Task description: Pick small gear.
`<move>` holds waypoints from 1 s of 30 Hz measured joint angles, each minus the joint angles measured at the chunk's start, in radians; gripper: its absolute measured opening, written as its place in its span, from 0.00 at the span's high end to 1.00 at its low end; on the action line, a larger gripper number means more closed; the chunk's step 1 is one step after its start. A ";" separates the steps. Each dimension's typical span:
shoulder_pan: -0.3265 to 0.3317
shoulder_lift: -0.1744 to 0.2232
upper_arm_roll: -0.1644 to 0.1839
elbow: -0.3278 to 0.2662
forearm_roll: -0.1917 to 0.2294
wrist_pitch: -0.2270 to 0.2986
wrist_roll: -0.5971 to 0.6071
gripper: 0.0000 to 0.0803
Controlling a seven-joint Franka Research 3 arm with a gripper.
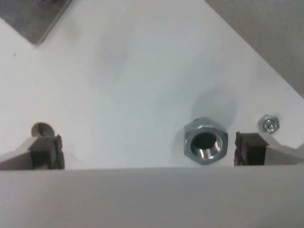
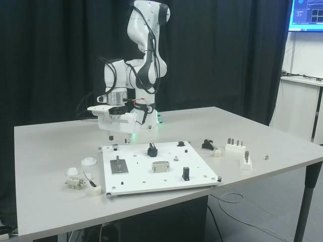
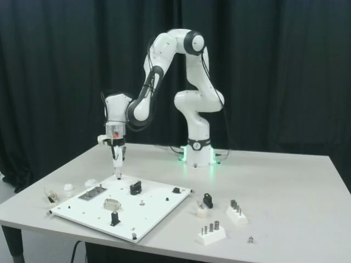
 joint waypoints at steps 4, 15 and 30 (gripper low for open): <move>0.000 -0.022 -0.005 0.000 -0.064 -0.025 0.053 0.00; -0.001 -0.073 -0.011 0.010 -0.220 -0.099 0.173 0.00; -0.005 -0.130 -0.012 0.016 -0.362 -0.155 0.266 0.00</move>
